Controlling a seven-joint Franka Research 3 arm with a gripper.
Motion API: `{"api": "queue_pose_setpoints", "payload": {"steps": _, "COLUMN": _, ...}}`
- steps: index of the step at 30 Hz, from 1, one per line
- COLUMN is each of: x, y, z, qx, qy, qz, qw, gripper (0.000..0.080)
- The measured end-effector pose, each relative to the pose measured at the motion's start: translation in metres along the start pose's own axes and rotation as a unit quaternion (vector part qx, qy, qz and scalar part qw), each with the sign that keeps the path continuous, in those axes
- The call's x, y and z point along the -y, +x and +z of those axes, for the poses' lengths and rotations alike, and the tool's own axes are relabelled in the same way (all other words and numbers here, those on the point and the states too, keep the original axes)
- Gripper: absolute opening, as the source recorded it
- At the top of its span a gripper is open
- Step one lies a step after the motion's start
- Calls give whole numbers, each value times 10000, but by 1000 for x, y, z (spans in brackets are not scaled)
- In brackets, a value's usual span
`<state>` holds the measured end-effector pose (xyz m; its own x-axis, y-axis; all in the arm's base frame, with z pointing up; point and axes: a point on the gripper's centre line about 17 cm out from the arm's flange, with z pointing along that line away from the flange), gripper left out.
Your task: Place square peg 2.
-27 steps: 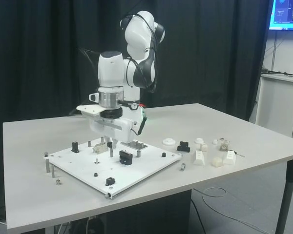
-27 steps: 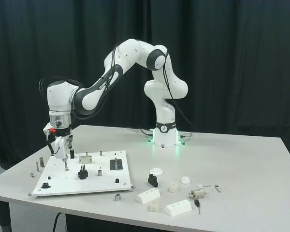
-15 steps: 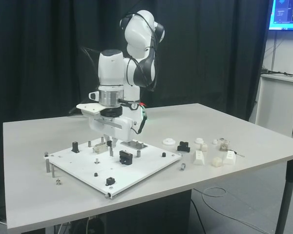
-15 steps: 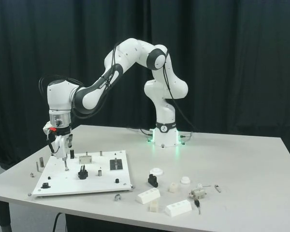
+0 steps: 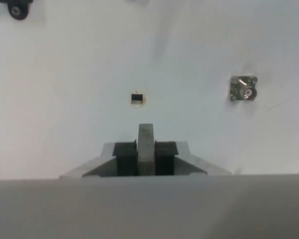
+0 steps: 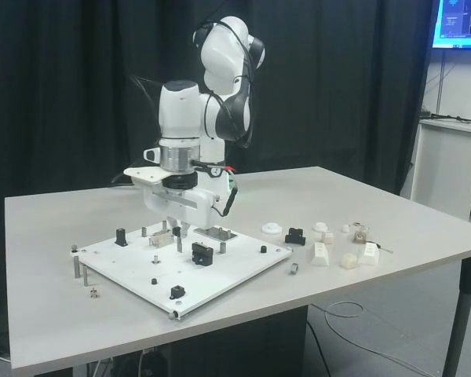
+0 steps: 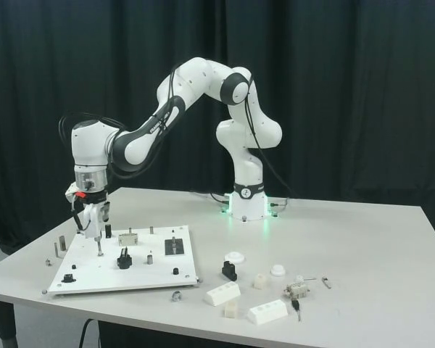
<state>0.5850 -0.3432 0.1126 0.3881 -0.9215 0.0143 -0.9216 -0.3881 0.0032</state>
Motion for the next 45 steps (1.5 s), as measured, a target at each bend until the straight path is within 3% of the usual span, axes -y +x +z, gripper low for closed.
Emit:
{"api": "queue_pose_setpoints", "payload": {"steps": 37, "x": 1, "y": -2, "z": 0, "qx": -11, "qy": -34, "qz": -52, "qw": 10000, "gripper": 71}}
{"api": "queue_pose_setpoints", "payload": {"steps": 45, "x": 16, "y": -16, "z": 3, "qx": 46, "qy": -20, "qz": -448, "qw": 9990, "gripper": 71}}
